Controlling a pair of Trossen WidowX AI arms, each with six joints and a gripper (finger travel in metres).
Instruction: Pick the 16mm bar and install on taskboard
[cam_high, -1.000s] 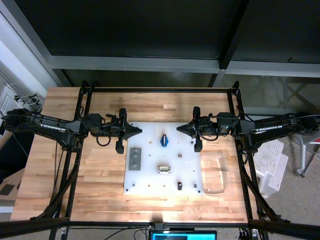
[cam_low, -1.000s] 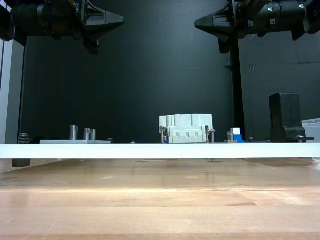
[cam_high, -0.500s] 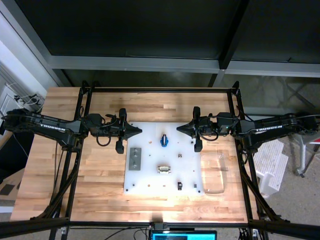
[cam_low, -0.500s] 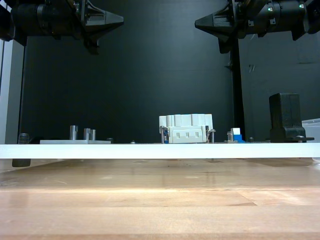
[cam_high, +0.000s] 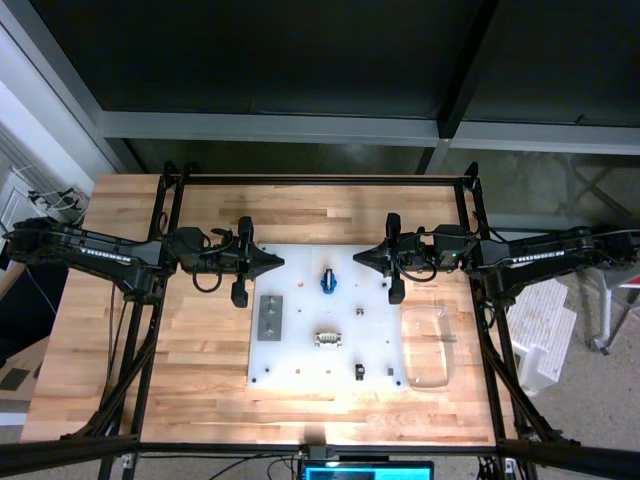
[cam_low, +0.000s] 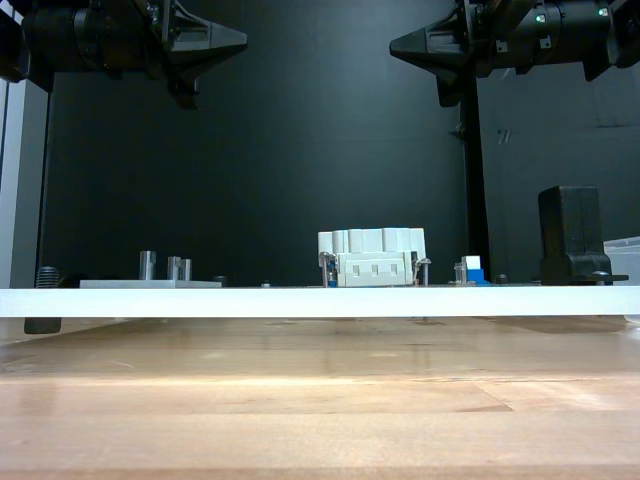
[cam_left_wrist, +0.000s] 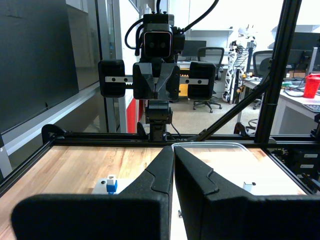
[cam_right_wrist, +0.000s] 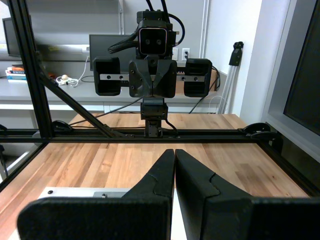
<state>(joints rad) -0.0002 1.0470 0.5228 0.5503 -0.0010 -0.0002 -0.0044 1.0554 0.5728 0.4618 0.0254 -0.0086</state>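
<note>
High view: left pincer (cam_high: 280, 262), right pincer (cam_high: 357, 256) closed, empty, above taskboard (cam_high: 295, 330) far edge; clear tray (cam_high: 426, 310) beside.

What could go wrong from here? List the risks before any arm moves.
1. The left gripper and right gripper hang shut above the taskboard, tips facing; moving inward together, they might collide.
2. What may be the 16mm bar is tiny and lies near the black part; the wrong piece could get grabbed.
3. Descending with fingers shut would likely knock it away.
</note>
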